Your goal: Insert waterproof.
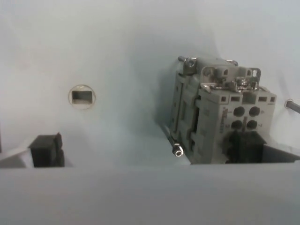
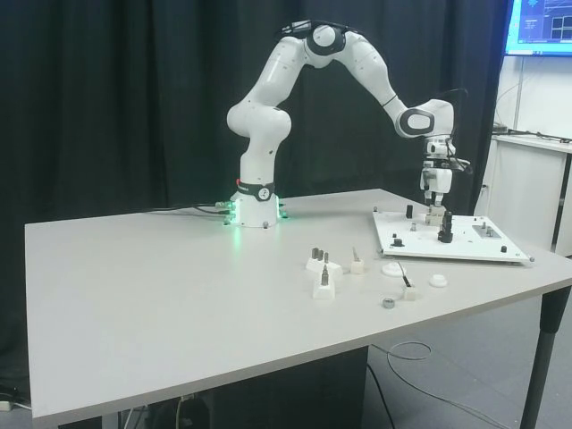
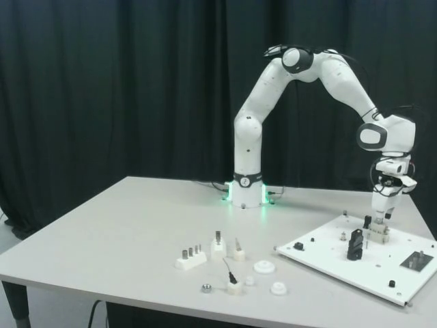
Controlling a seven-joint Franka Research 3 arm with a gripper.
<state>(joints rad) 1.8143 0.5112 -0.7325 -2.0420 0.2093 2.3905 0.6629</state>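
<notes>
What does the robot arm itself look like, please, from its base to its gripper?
The arm is white with rounded, smooth segments and grey-black joint caps. Green lights glow around its base, where black cables leave across the grey table. The gripper is small and darker.

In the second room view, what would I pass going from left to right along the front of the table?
White holder with pegs → small metal ring → round white disc → white board → black block → tool.
</notes>
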